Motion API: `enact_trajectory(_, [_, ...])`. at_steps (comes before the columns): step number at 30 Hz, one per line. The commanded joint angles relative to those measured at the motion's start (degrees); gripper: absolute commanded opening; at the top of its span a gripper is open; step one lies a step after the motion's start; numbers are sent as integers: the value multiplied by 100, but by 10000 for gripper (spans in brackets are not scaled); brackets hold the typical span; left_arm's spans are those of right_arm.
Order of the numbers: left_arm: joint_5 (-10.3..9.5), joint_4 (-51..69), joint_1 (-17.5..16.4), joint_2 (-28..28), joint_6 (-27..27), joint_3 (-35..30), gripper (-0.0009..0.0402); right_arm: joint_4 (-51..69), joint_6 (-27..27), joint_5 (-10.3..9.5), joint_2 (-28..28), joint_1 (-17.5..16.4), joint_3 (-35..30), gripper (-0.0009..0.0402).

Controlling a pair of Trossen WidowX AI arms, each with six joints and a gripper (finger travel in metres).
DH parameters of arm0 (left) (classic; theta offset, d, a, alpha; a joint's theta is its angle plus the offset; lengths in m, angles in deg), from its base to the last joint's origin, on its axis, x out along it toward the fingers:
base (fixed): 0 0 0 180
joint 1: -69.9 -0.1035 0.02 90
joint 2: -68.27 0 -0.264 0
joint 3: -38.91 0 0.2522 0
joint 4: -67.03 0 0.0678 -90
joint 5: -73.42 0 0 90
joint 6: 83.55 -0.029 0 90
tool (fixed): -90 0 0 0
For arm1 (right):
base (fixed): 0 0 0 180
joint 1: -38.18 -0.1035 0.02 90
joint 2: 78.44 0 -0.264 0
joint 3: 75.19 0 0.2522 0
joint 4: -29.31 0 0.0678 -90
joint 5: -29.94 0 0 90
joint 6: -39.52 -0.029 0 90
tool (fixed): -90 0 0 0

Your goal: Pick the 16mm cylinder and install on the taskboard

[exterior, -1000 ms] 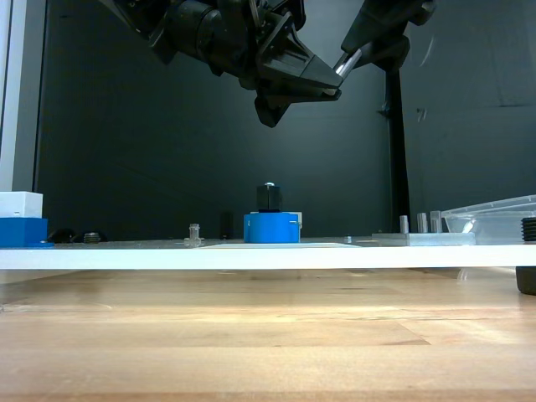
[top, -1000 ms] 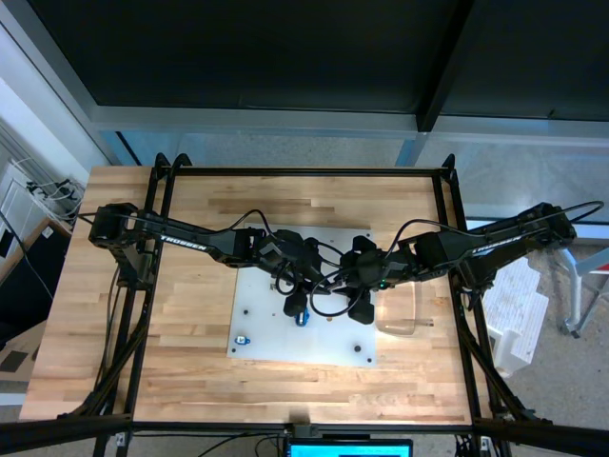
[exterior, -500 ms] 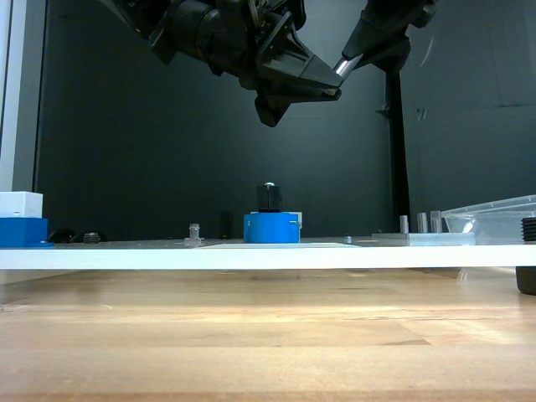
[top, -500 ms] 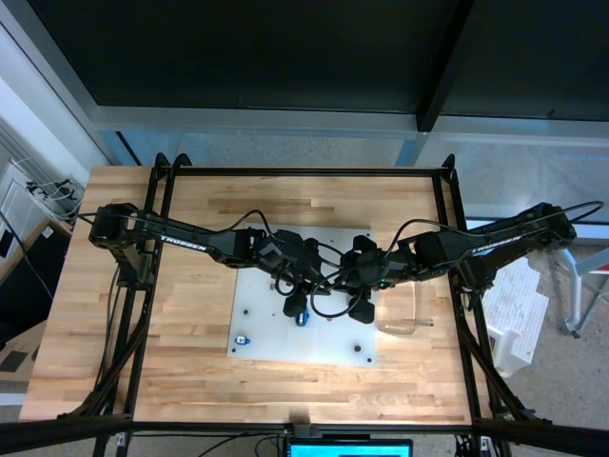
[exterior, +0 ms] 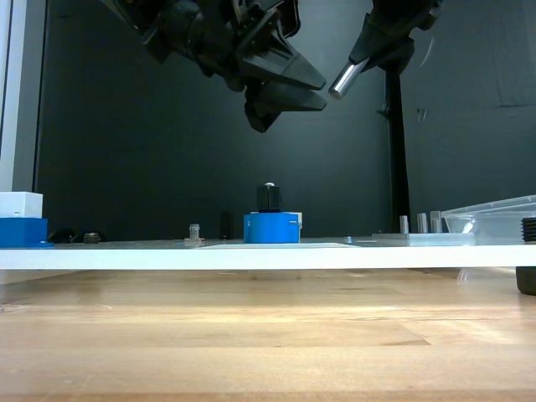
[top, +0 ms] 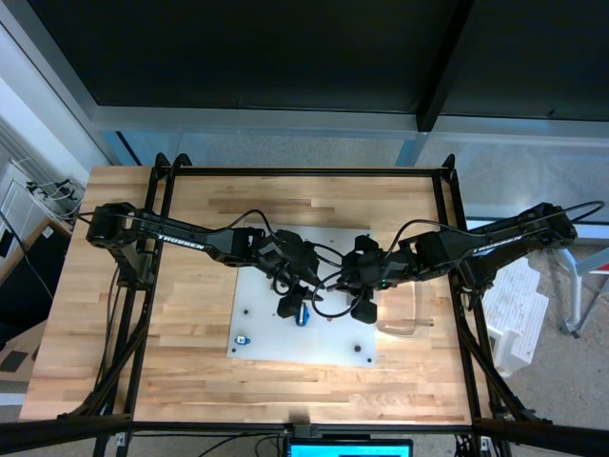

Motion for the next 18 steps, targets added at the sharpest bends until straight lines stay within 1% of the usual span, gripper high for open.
enact_trajectory(1, [-50,101,-2,-136,-11,4,150,-20,-4,-9,-37,-2,-9,2])
enact_trajectory(4, [-122,107,-9,-260,-55,28,142,120,-15,-15,-44,-9,-11,2])
enact_trajectory(5, [-162,68,-15,-284,-76,70,137,146,-26,-55,-39,-13,-11,2])
enact_trajectory(8, [-404,37,-20,-485,-162,251,122,160,-140,-210,-4,-39,-11,2])
enact_trajectory(10, [-625,-39,-17,-629,-227,415,112,186,-160,-208,-2,-59,-11,2])
enact_trajectory(11, [-695,-122,-17,-719,-240,509,106,195,-170,-208,-2,-83,-11,2])
enact_trajectory(18, [-1001,-1091,-46,-1390,-232,1370,72,247,-264,-216,20,-133,-11,2])
